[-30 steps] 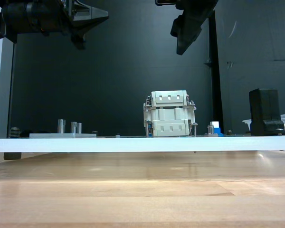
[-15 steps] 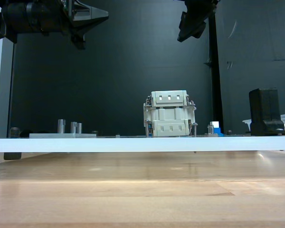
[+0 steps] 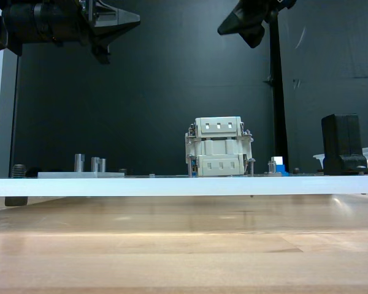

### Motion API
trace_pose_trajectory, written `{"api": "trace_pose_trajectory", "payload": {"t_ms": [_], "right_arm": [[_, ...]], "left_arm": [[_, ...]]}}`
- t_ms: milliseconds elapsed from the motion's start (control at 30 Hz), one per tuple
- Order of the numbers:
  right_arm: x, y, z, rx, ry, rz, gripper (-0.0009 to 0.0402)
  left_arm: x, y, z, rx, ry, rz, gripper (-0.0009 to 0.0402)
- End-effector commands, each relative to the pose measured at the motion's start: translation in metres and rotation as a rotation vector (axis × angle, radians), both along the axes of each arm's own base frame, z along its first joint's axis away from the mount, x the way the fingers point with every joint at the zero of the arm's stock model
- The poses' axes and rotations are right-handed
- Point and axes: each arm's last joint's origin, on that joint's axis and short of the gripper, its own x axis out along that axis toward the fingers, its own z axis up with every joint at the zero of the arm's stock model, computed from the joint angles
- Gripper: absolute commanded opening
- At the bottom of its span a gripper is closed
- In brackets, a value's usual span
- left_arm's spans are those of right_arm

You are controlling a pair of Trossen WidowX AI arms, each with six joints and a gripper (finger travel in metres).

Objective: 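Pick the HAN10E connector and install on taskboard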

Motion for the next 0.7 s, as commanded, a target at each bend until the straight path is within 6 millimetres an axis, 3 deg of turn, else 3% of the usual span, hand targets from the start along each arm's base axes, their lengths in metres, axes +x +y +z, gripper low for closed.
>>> {"api": "trace_pose_trajectory", "payload": {"t_ms": [33, 333, 700], "right_arm": [[-0.005, 0.000, 0.000, 0.005, -0.082, -0.003, 0.0000], [-0.016, 0.000, -0.005, 0.005, -0.251, -0.003, 0.0000], [-0.025, 0.000, -0.026, 0.014, -0.418, -0.006, 0.0000]], "left_arm": [[0.000, 0.000, 0.000, 0.000, 0.000, 0.000, 0.0001], [0.000, 0.000, 0.000, 0.000, 0.000, 0.000, 0.0001], [0.000, 0.000, 0.000, 0.000, 0.000, 0.000, 0.0001]]}}
